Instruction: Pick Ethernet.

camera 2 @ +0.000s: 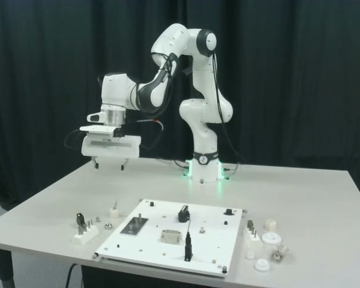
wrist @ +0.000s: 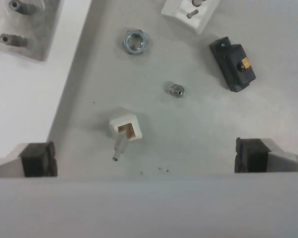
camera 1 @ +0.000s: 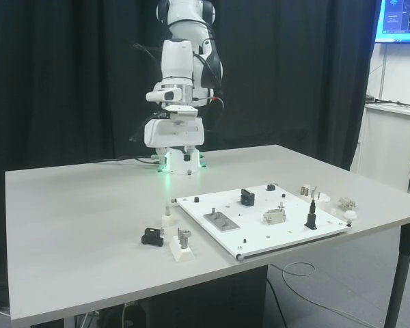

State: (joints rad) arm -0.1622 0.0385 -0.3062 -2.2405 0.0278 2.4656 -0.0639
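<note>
The gripper [wrist: 144, 156] hangs high above the grey table [camera 1: 75, 205], its 2 fingers [wrist: 38, 158] spread wide and holding nothing. The likely Ethernet piece, a white block [wrist: 125, 129] with a clear plug standing up, sits just beside the white board [wrist: 20, 99]. I would descend straight over it, centre the plug, then close gently. A nut [wrist: 135, 41] and a black connector [wrist: 232, 64] lie near the board; black curtains [camera 2: 48, 60] hang behind.
</note>
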